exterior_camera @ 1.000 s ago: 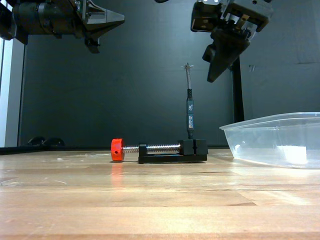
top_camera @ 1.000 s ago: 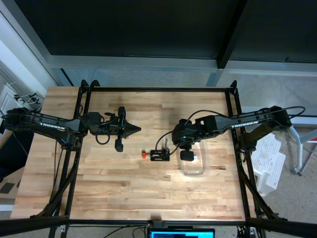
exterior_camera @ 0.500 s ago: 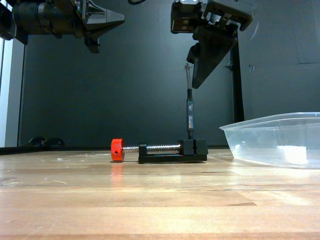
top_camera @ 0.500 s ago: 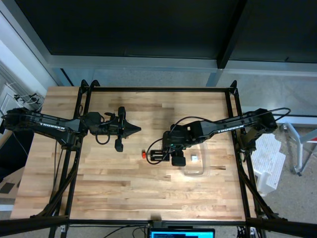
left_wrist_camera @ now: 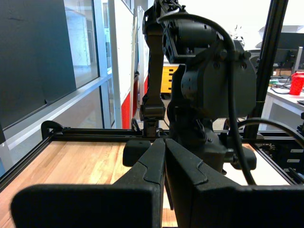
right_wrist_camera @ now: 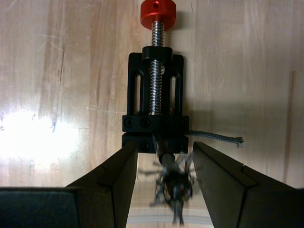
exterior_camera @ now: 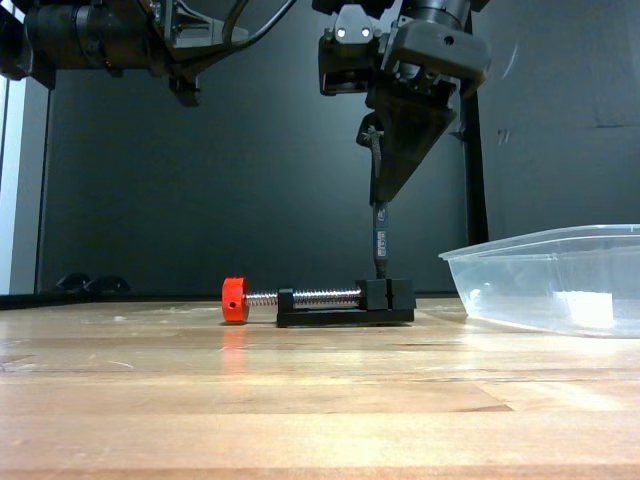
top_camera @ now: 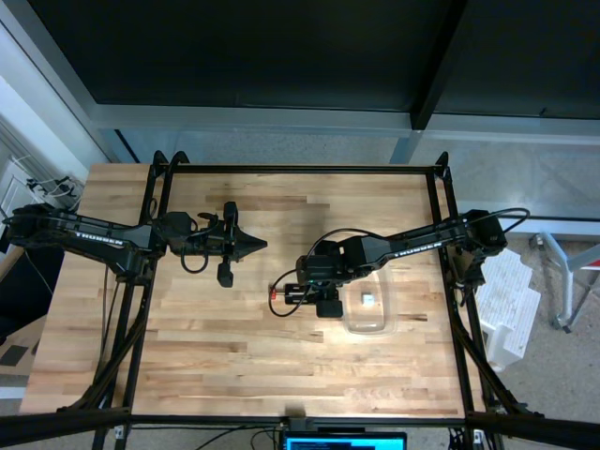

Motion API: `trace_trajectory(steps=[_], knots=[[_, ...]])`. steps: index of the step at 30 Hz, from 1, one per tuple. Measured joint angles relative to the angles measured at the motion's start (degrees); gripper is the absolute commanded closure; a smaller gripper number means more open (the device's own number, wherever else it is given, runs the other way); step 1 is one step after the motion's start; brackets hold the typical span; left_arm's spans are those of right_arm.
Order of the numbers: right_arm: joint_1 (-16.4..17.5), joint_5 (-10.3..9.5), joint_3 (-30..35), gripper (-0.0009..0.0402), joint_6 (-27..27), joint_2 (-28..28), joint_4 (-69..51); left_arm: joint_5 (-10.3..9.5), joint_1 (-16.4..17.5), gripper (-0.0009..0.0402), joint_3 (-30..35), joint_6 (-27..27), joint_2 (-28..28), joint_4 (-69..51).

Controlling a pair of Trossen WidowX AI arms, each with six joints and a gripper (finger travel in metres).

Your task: Remove the USB-C connector from taskboard and place in the container

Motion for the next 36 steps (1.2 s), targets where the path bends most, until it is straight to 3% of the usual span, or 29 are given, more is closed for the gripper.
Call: trace_trajectory(steps=[10, 25, 33, 36], knots=[[0.1, 0.02, 0.0, 0.0240, -0.4, 1.1, 0.7, 0.02, 0.0, 0.0393, 0.0, 0.0, 0.0, 0.0], [0.2, -0.42, 0.0, 0.0352, 1.0, 1.1, 0.8, 0.02, 0.0, 0.0393, 0.0, 0.0, 0.0, 0.0], [0.2, -0.39, 0.0, 0.0394, 1.0, 1.1, 0.8, 0.02, 0.0, 0.0393, 0.0, 0.0, 0.0, 0.0], [0.2, -0.42, 0.0, 0.0391, 0.9, 1.1, 0.8, 0.02, 0.0, 0.0393, 0.0, 0.0, 0.0, 0.0]])
